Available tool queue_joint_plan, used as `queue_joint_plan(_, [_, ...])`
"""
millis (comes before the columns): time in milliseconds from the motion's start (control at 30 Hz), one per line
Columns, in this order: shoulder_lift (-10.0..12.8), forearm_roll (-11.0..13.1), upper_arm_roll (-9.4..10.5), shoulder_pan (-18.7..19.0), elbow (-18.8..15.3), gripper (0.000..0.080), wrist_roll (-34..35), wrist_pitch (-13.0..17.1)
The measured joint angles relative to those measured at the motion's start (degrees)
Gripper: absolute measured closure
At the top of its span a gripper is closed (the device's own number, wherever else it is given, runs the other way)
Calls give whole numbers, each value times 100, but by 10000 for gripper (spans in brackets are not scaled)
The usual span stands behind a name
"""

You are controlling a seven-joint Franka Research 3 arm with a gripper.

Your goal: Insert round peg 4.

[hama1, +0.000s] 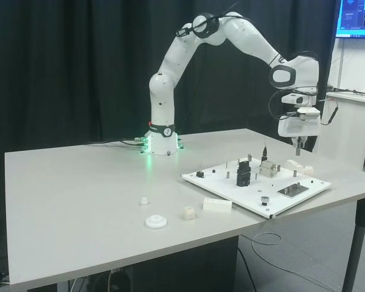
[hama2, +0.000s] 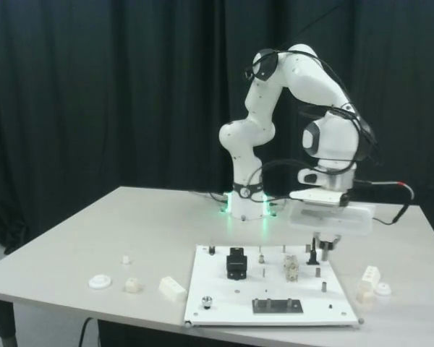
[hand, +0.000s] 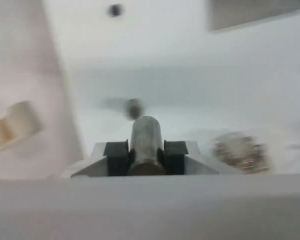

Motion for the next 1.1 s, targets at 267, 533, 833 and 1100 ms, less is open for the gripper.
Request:
queue_joint_plan(267, [-2, 0, -372, -138, 30, 657, -654, -340])
queue_joint_plan(533, [-2, 2, -479, -475, 30, 657, -1409, -512])
queue_joint_plan(833, [-2, 57, -460, -868, -33, 657, -2097, -602])
queue_joint_plan(1100, [20, 179, -369, -1186, -83, 657, -2551, -549])
